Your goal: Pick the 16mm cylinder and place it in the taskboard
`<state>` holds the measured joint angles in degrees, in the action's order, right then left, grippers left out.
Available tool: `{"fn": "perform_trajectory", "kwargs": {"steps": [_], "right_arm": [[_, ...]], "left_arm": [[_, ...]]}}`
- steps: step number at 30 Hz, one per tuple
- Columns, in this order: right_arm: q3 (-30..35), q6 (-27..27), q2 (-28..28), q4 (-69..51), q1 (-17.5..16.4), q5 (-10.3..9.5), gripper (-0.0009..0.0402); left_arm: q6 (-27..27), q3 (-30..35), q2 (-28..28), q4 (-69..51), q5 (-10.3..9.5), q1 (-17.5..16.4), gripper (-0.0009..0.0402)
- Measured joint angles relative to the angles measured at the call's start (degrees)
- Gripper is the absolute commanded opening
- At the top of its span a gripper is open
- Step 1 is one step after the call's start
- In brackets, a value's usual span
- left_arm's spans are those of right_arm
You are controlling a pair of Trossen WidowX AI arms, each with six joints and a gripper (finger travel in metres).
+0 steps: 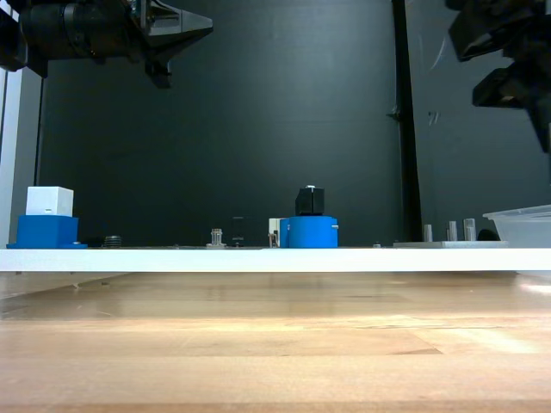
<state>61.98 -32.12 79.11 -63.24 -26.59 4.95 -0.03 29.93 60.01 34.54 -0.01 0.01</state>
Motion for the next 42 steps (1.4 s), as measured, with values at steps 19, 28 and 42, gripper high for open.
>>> {"fn": "perform_trajectory", "kwargs": {"steps": [19, 28, 42], "right_arm": [[9.94, 7.37, 11.54, 0.59, 4.87, -0.48, 0.0009], [13.09, 9.46, 15.98, 2.16, 6.4, -1.14, 0.0009], [17.66, 12.31, 22.23, 4.33, 8.96, -1.7, 0.0009]], "left_arm": [[0.0, 0.02, -0.02, -0.02, 0.0, 0.0, 0.0], [0.0, 0.0, -0.02, -0.02, -0.02, 0.0, 0.0], [0.0, 0.0, -0.02, -0.02, -0.02, 0.0, 0.0]]}}
